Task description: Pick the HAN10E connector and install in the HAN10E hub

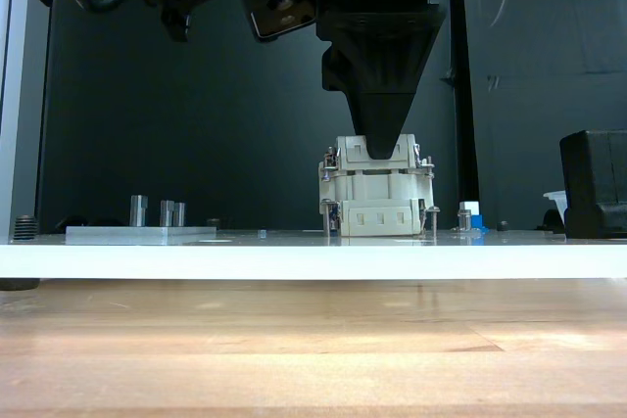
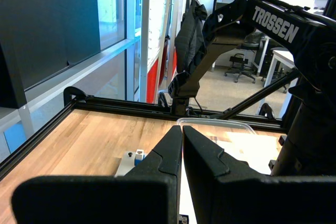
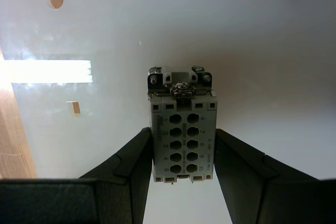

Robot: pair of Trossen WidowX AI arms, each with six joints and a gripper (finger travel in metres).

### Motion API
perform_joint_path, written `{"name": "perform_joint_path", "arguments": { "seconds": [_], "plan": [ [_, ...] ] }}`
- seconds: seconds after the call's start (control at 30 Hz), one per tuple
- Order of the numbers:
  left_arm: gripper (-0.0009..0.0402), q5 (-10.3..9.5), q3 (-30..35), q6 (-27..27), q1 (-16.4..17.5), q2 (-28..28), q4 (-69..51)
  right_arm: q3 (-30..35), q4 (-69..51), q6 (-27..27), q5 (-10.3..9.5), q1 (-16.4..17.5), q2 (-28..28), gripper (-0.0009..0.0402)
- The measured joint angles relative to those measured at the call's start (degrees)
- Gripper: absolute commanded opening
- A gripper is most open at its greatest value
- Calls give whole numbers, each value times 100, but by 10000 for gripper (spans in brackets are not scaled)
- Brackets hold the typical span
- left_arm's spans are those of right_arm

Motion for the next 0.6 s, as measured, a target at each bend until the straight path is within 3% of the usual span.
{"name": "perform_joint_path", "arguments": {
  "seconds": [0.6],
  "plan": [
    [0,0,0,-2,0,0,0,-61,59,44,-4,4,-96,105]
  ]
}}
